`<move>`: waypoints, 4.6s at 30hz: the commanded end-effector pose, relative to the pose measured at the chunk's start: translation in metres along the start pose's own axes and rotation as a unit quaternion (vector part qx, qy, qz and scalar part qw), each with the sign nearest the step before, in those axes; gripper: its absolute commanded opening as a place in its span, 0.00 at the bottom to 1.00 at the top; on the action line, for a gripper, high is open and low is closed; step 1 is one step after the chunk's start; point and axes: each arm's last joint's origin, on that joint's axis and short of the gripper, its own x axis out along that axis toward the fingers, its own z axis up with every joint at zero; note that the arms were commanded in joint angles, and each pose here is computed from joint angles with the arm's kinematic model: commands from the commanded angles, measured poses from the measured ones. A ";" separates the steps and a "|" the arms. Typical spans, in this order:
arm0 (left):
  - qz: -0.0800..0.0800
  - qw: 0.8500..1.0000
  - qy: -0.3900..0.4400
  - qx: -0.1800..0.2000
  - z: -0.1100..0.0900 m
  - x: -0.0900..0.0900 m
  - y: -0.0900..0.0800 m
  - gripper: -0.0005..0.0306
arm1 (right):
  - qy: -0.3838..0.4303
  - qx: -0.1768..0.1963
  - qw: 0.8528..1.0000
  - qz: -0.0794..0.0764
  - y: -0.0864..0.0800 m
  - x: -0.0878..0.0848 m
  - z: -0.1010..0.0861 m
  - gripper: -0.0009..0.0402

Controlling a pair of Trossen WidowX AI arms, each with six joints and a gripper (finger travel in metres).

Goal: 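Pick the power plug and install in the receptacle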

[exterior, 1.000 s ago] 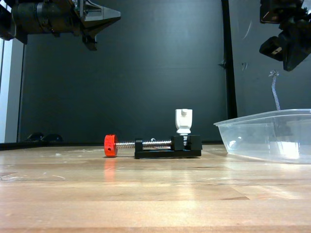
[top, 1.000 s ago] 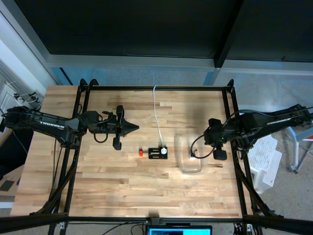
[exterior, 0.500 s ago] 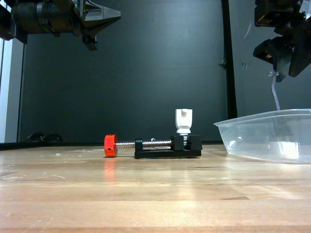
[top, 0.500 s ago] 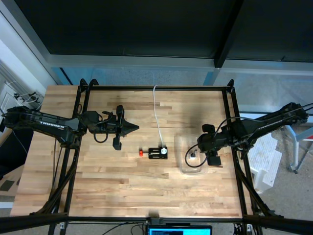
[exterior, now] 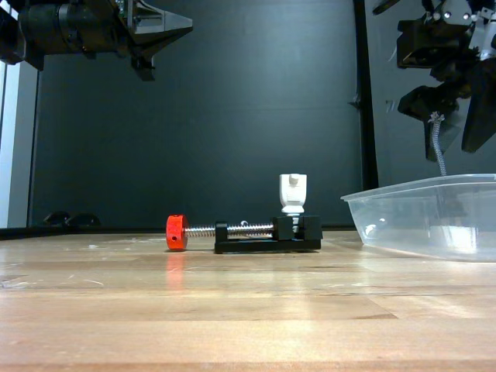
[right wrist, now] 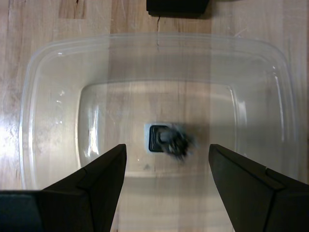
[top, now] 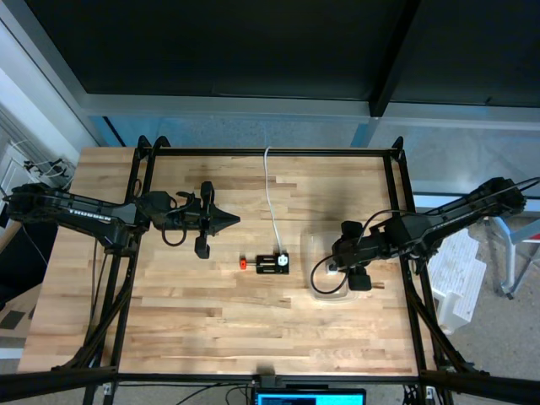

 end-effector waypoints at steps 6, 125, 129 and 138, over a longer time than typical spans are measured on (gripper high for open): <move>0.000 1.000 0.000 0.000 0.000 0.000 0.000 0.02 | -0.001 -0.002 1.000 0.001 0.004 0.018 0.000 0.60; 0.000 1.000 0.000 0.000 0.000 0.000 0.000 0.02 | -0.048 0.019 0.998 -0.031 0.004 -0.021 0.059 0.02; 0.000 1.000 0.000 0.000 0.000 0.000 0.000 0.02 | -0.043 0.021 0.998 -0.035 0.003 -0.013 0.068 0.02; 0.000 1.000 0.000 0.000 0.000 0.000 0.000 0.02 | -0.040 0.011 0.998 -0.043 0.002 -0.004 0.102 0.02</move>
